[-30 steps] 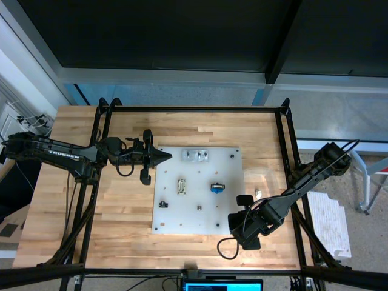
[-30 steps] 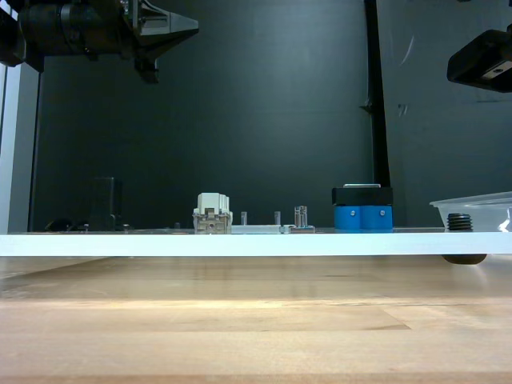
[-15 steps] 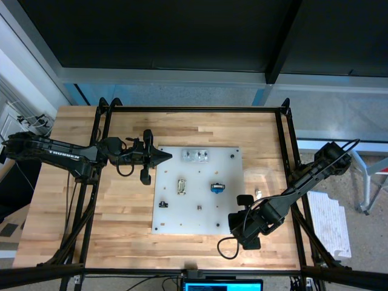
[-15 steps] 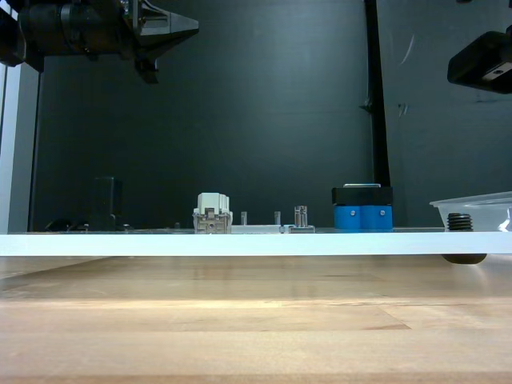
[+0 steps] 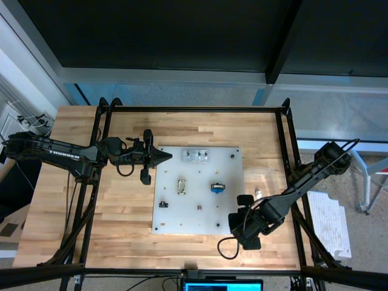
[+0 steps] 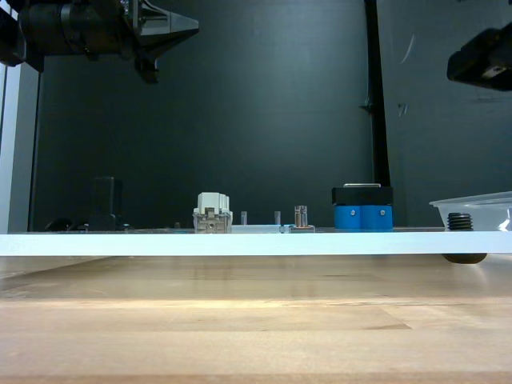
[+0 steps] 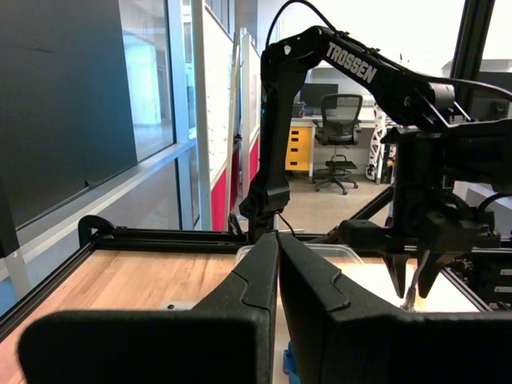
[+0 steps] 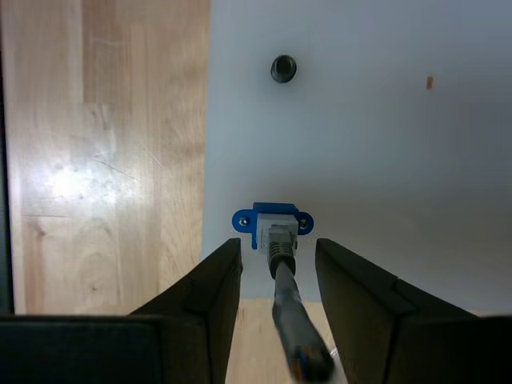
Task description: Pick the RJ45 connector and install on taskboard
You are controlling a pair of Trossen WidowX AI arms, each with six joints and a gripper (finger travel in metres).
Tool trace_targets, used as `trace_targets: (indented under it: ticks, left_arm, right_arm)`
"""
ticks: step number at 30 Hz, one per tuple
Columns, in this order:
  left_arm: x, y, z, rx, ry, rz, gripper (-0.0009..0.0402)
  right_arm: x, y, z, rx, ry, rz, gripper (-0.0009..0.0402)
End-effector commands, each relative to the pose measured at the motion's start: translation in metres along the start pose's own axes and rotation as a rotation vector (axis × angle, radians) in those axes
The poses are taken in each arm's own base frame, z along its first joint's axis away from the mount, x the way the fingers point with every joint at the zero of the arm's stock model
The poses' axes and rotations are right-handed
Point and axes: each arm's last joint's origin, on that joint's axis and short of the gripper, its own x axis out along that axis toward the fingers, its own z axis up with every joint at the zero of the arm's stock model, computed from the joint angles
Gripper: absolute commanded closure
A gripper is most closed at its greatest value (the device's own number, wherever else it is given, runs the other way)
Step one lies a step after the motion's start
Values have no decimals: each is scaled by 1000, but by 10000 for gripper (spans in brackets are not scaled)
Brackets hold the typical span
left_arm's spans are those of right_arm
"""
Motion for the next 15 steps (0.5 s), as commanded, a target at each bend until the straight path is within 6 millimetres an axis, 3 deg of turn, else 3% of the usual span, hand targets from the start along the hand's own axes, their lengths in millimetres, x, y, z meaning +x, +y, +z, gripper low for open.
trace_targets:
  ticks: [1, 7, 15]
  left_arm:
    - [0, 0, 0, 0, 0, 0, 393]
    - [0, 0, 0, 0, 0, 0, 393]
    - [0, 0, 0, 0, 0, 0, 393]
  right_arm:
    - [-12, -2, 1, 4, -23, 12, 246]
    - [-27, -5, -1, 9, -57, 36, 233]
    - [-32, -7, -2, 11, -67, 45, 234]
